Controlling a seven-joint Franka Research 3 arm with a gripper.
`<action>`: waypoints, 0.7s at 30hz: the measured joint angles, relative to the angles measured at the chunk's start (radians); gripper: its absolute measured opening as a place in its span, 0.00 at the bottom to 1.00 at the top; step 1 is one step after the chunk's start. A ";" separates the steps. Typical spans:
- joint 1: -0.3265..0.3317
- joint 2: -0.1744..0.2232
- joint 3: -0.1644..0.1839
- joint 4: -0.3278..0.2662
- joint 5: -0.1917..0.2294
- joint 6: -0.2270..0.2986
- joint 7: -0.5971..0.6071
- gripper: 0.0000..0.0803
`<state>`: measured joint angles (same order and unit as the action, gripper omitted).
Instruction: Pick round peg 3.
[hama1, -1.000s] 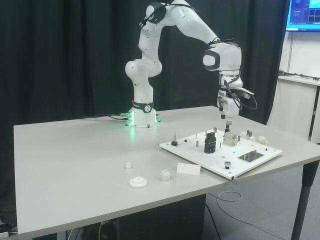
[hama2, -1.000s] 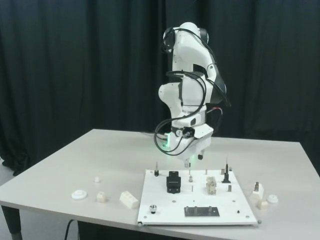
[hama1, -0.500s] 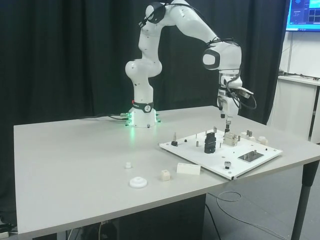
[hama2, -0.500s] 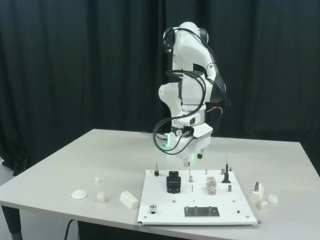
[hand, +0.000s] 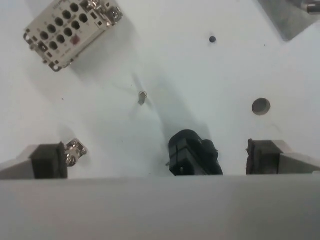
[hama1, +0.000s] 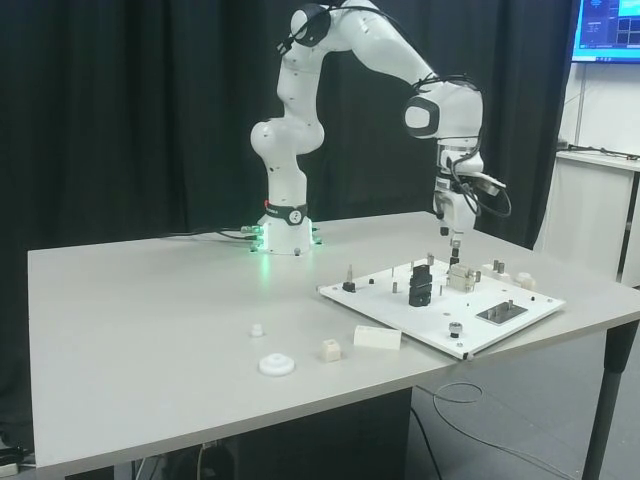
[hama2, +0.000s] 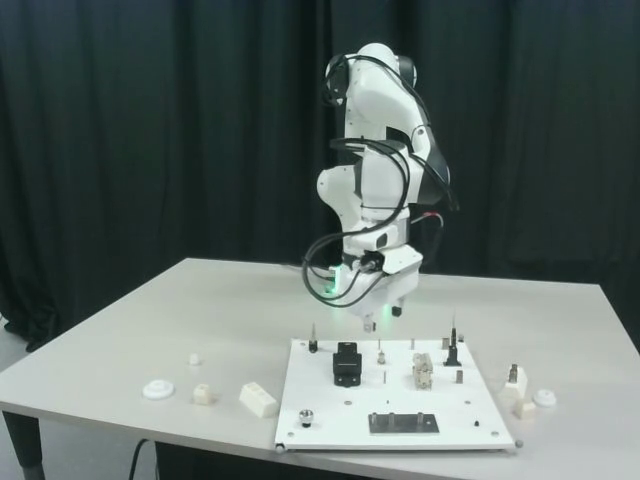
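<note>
Our claw (hand: 155, 159) hung open above the white board (hama2: 330, 420), its two black fingertips (hand: 47, 160) spread wide with nothing between them. The thin peg (hand: 142, 97) stood upright in the board under the claw, free and untouched, a short way from a black block (hand: 192, 152) and a pale plug (hand: 72, 30) with rows of holes. In the second room view that peg (hama2: 380, 352) stood just below the claw.

The board lay on the grey table (hama1: 150, 300) near its edge. A few small white parts (hama1: 276, 366) sat loose on the table beside it. The arm's base (hama1: 283, 232) glowed green, and a black curtain (hama1: 130, 100) closed off the room behind.

The wrist's own body cut off part of the black block. We could not make out a small metal piece (hand: 76, 148) beside one fingertip. The writing on a screen (hama1: 607, 30) in the corner was too small to read.
</note>
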<state>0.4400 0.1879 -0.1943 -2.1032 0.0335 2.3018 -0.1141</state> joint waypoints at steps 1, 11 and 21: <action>0.000 0.000 -0.001 0.000 -0.001 -0.001 0.007 1.00; 0.001 0.000 -0.004 0.013 -0.005 -0.023 0.113 1.00; 0.021 -0.002 0.000 0.031 -0.005 -0.048 0.252 1.00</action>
<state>0.4609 0.1863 -0.1944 -2.0718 0.0281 2.2537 0.1375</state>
